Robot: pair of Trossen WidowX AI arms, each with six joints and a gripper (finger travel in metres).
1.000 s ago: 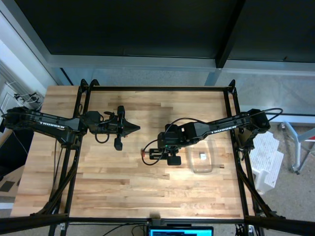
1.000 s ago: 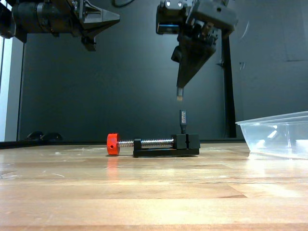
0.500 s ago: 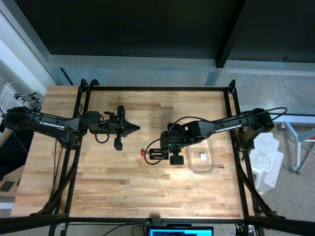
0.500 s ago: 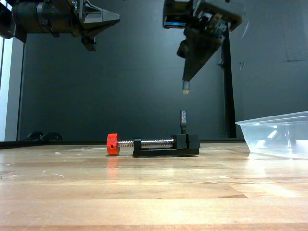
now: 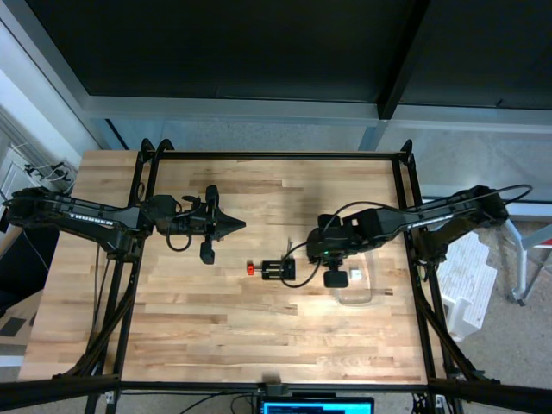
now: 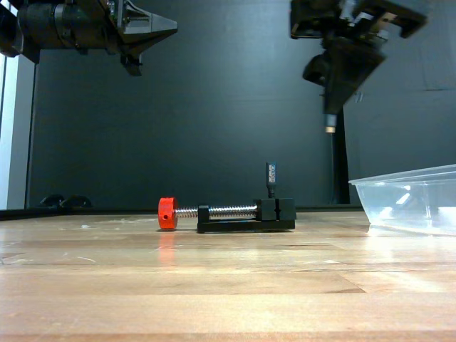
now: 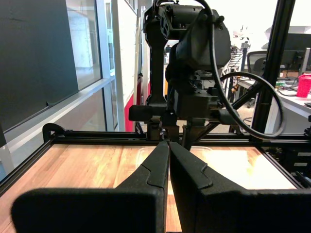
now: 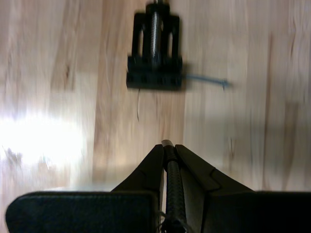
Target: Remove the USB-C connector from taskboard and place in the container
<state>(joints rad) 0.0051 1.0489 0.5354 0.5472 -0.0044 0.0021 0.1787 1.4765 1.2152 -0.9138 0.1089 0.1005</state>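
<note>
The taskboard is a small black clamp with a red-orange knob, lying mid-table and seen from above in the right wrist view. A short dark piece stands upright in its clamp. My right gripper hangs high, between the taskboard and the container. It is shut on the USB-C connector, a slim dark stick whose pale tip pokes out below the fingertips. From above, this gripper sits at the left rim of the clear container. My left gripper is shut and held high at the left.
A small white cube lies inside the container. A thin pale-grey sliver lies on the wood beside the taskboard. A black frame rail runs round the table top.
My right gripper has risen and swung right, from above the taskboard toward the container, with the dark stick in it. The left arm has not moved.
</note>
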